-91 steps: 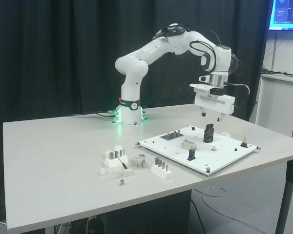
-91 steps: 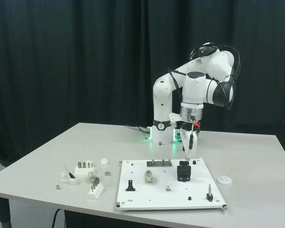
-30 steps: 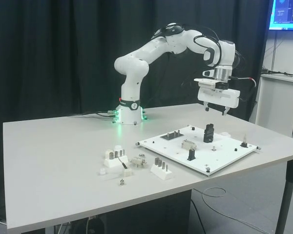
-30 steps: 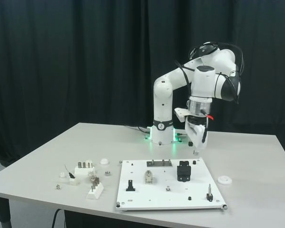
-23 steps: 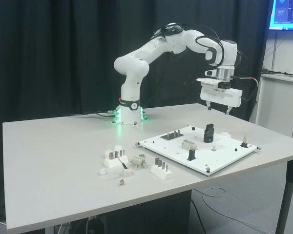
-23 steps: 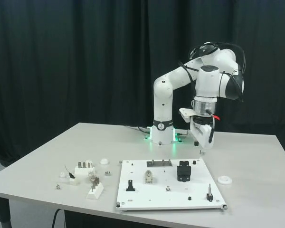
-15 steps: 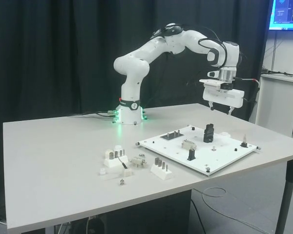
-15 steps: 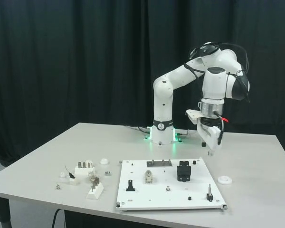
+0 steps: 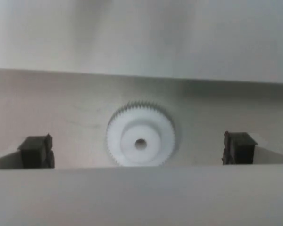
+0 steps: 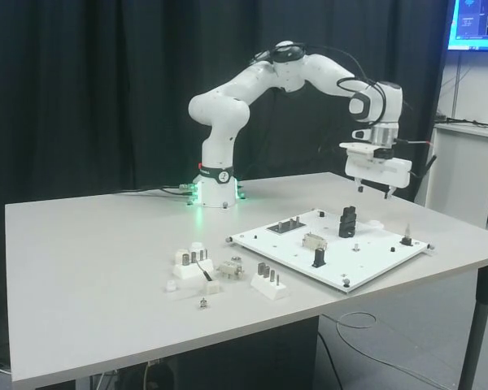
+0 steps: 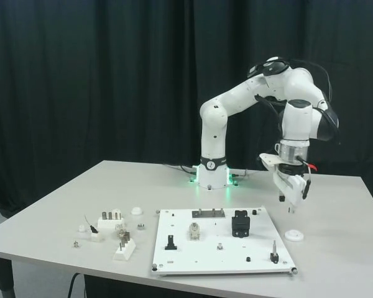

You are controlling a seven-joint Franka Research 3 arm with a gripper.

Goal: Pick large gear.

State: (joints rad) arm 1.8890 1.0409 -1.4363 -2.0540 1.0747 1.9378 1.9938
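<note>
Since three seconds ago the arm [image 11: 236, 102] has swung off the white board [image 11: 221, 251] and out past its edge, so the gripper [image 11: 291, 210] now hangs above the large gear [image 11: 293, 234] rather than above the black block [image 11: 240, 223] on the board.

Large gear: white, flat on the grey table [image 11: 336, 248], just beside the white board's edge on the side away from the loose small parts. Not touched. In the first room view it shows only as a small white disc [image 10: 376, 223] beyond the board, near the black block [image 10: 347, 222].

Gripper: pointing down, well clear of the table in both room views [image 10: 374, 192]. Wrist view puts the gear [image 9: 140, 140] between the two black fingertips [image 9: 36, 151], roughly midway, with a gap on either side of its toothed rim. Jaws stand wide apart, holding nothing.

White board [image 10: 329, 244]: carries the black block, a small black bracket [image 11: 170, 242], a grey metal piece [image 11: 194, 231] and a thin upright pin [image 11: 273, 251] near the corner closest to the gear.

Loose small parts [image 11: 109, 226]: several white holders and metal bits grouped on the table on the far side of the board from the gear.

Arm base [image 11: 214, 177]: behind the board, lit green at its foot.
</note>
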